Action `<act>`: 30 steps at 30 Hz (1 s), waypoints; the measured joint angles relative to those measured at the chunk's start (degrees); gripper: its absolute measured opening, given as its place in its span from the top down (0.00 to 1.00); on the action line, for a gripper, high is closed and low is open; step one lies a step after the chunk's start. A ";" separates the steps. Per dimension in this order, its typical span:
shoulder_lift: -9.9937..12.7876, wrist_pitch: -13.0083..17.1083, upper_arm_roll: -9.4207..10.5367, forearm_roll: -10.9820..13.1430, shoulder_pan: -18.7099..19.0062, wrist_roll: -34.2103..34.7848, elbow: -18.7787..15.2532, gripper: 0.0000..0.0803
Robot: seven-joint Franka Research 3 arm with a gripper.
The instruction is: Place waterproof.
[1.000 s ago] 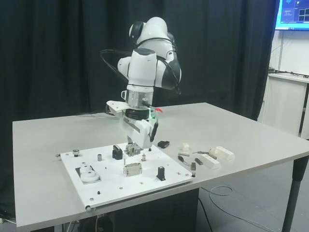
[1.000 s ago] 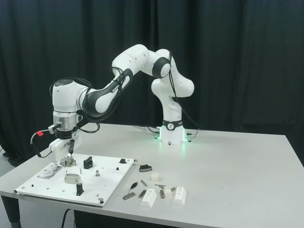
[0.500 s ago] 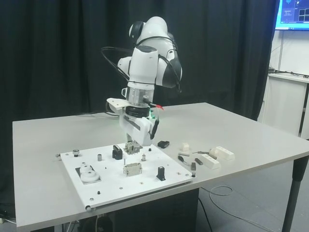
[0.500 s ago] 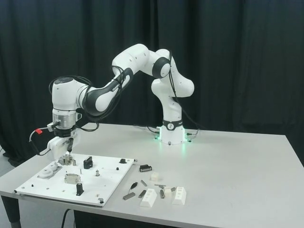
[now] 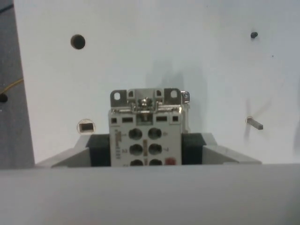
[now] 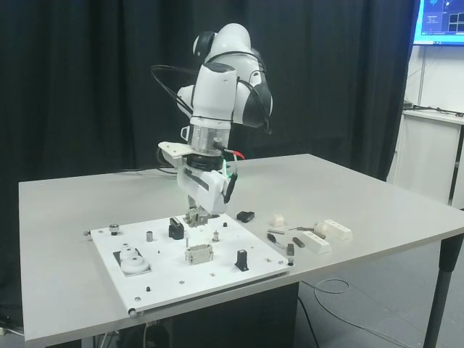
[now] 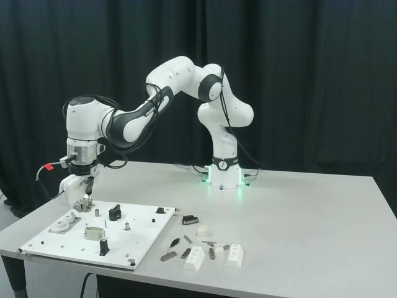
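The board (image 6: 190, 270) lies flat on the table (image 6: 348, 190), at the corner nearest the first room camera. The arm's base (image 7: 225, 176) stands on the table's far side in the second room view, well apart from the board. The end effector (image 6: 194, 215) hangs above the board's rear part, with the connector (image 5: 145, 133) between its fingers (image 5: 193, 149). On the board, a black block (image 6: 175, 229) sits just beside the end effector; a metal frame (image 6: 199, 252) lies nearer the camera, with another black block (image 6: 241, 259) beside it. A round fitting (image 6: 133, 262) occupies the board's opposite side. Loose parts (image 6: 308, 235) lie on the table beside the board.
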 joint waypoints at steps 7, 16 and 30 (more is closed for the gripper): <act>-0.24 -0.61 0.00 -0.16 -0.01 0.00 0.35 0.61; -0.43 -3.78 0.02 -0.16 0.04 0.00 1.76 0.61; -2.96 -13.36 0.21 -1.60 3.47 -5.47 3.45 0.61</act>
